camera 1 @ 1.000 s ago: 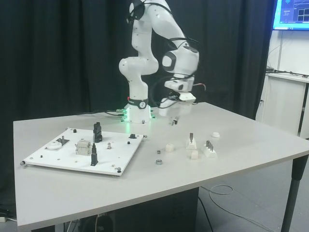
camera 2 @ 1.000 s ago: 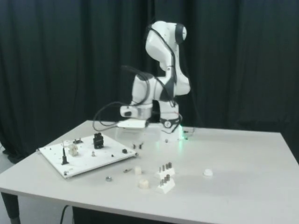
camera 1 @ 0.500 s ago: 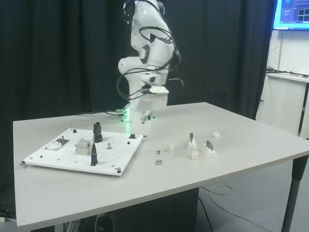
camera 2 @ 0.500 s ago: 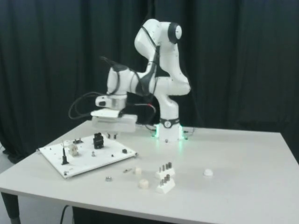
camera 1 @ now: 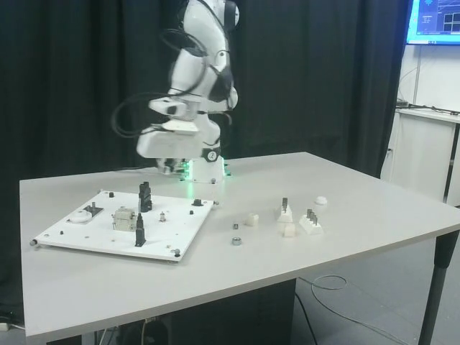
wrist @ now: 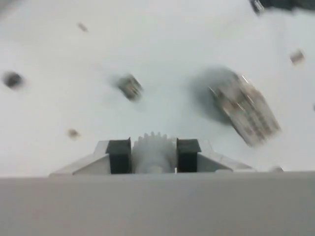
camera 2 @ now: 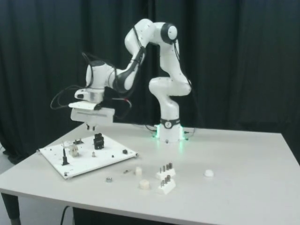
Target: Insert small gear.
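Note:
In the wrist view a small white gear (wrist: 154, 150) sits clamped between the two black fingertip pads (wrist: 119, 155) of my gripper (wrist: 154, 156), which is shut on it. The white assembly board (camera 1: 115, 233) (camera 2: 84, 161) lies on the left part of the grey table. My gripper (camera 1: 167, 167) (camera 2: 91, 126) hangs above the board's far side, over the black block (camera 1: 145, 196) (camera 2: 98, 140). Below the gear the wrist view shows the board (wrist: 162, 64) with a small metal peg (wrist: 130, 87) and a larger grey fixture (wrist: 244, 114).
On the table right of the board lie a small metal nut (camera 1: 235, 241), white blocks (camera 1: 251, 219), two white holders with pins (camera 1: 310, 223) (camera 2: 165, 183) and a white cap (camera 1: 320, 201) (camera 2: 208, 173). A black post (camera 1: 139, 231) stands at the board's near edge.
The arm has swung left from above the loose parts to above the board, carrying the gear.

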You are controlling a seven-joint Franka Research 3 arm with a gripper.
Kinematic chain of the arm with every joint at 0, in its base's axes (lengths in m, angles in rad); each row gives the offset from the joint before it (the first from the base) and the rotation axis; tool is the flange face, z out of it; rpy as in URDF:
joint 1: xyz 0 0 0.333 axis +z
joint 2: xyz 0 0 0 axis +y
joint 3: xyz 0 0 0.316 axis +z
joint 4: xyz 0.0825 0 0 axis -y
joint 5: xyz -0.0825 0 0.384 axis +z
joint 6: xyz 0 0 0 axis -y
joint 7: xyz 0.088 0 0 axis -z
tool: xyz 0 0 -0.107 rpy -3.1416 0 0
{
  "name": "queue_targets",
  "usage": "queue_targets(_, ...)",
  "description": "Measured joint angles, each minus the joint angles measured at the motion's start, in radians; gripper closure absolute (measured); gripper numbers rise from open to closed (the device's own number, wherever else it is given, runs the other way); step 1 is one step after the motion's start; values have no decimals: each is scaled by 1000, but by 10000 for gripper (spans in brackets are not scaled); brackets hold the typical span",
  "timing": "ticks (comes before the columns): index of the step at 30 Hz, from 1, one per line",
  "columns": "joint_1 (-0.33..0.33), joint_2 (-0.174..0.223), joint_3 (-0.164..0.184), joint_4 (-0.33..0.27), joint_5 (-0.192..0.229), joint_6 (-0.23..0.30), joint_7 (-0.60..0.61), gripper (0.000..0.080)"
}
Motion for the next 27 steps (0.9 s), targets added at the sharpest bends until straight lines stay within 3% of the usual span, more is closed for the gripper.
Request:
queue_targets(9,-41,12,-137,1,2,63,-89,610)
queue_targets(15,-78,34,-210,-6,21,127,-108,610)
queue_targets(20,-118,58,-245,-14,89,158,-144,610)
queue_targets(27,-184,99,-253,-14,232,169,-209,610)
